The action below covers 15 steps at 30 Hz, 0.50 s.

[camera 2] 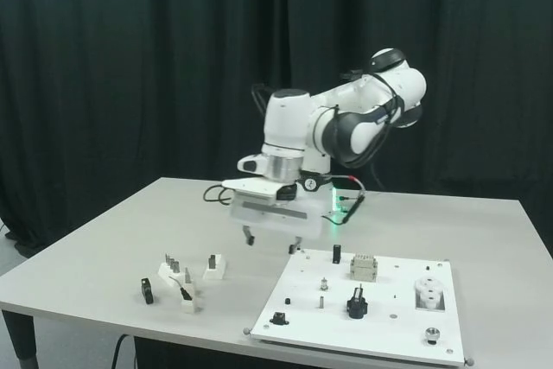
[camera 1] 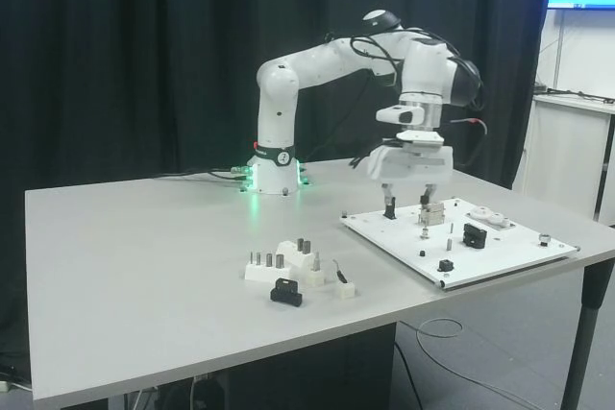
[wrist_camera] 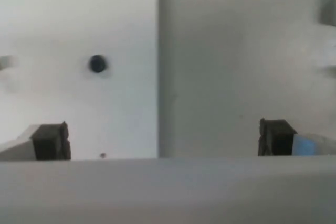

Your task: Pick USB.

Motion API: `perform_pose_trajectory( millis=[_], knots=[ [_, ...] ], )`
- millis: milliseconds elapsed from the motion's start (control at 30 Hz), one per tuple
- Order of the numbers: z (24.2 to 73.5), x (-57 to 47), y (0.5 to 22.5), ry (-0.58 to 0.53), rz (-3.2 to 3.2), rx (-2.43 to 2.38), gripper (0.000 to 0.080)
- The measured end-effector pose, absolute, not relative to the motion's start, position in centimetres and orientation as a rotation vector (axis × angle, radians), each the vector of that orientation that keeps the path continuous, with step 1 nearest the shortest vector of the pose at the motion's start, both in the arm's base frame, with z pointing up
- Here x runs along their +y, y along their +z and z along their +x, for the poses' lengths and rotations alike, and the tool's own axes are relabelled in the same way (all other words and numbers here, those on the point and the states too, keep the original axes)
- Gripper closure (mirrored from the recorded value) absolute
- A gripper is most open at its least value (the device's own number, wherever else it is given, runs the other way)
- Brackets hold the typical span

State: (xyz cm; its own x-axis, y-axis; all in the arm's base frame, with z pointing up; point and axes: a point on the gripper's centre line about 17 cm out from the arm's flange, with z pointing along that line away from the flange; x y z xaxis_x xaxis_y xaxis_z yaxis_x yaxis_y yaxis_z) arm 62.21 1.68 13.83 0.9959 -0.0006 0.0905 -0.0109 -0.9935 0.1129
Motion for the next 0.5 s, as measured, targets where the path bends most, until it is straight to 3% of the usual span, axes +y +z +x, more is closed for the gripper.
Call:
perform_pose_trajectory(
  millis=[500],
  knots=[
    [64.6,-3.7,14.3,0.161,3.128,-0.046,0.0003]
  ],
)
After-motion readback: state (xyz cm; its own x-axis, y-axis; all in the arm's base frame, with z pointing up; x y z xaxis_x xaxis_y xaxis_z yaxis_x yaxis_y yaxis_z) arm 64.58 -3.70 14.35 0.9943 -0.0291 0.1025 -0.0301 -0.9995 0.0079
